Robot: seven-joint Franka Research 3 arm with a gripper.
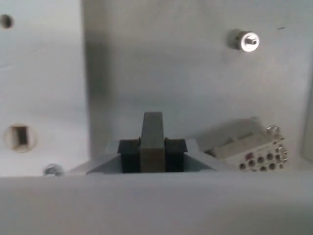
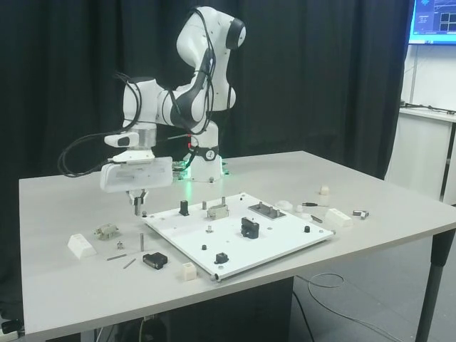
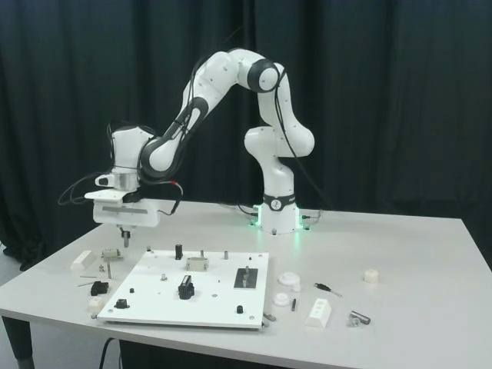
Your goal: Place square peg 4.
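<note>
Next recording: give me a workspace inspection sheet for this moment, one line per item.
Surface: grey table, white board lying on it.
Job's things: square peg held upright in the gripper, above the table beside the board's edge; square hole in the board nearby.
Clutter: multi-pin connector, white blocks, small black parts, loose pins.
Grippers: jaws shut on the peg.
Cables: black cable bundle looping from the wrist.
Surroundings: black curtain, monitor at one edge.

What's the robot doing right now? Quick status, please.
Hand shut on square peg, hanging above table just off the white board's corner. Square hole in board nearby. Grey connector lies beside, not blocking.
</note>
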